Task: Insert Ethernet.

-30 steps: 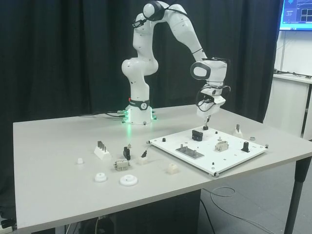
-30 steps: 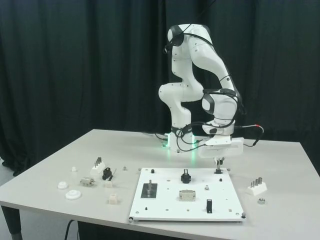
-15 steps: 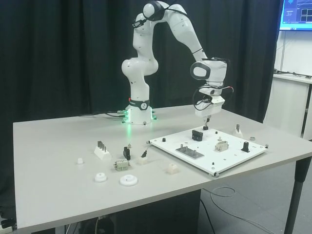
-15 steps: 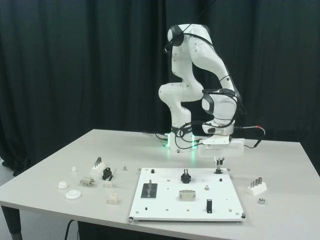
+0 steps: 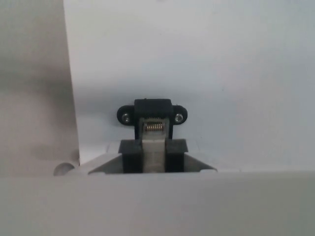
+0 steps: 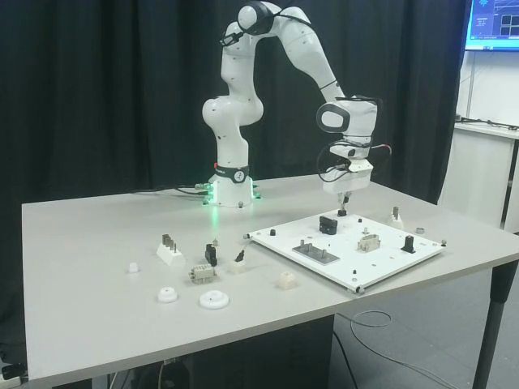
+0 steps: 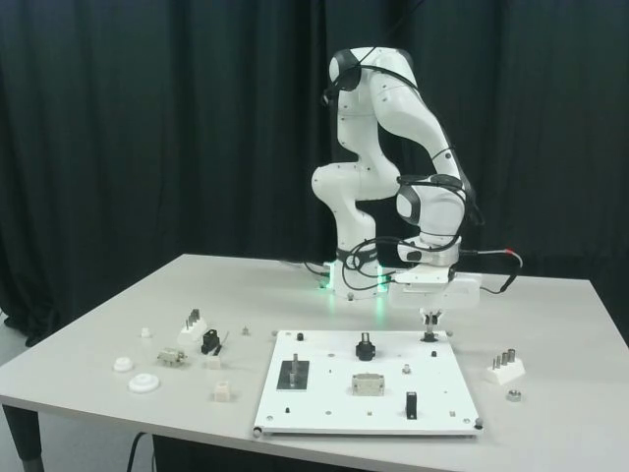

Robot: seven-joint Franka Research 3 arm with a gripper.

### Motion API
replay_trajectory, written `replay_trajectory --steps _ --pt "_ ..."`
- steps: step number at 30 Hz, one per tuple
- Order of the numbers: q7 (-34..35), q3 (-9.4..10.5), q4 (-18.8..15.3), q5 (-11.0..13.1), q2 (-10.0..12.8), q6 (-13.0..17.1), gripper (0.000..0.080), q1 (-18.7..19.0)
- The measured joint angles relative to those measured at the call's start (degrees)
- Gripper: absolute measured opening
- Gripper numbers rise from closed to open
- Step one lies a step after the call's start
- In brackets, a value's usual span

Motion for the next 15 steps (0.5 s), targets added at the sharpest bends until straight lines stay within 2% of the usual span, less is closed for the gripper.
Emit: replay_trajectory --steps 15 --pt "0.88 0.0 0.09 2.18 -0.03 -0.32 0.0091 -0.55"
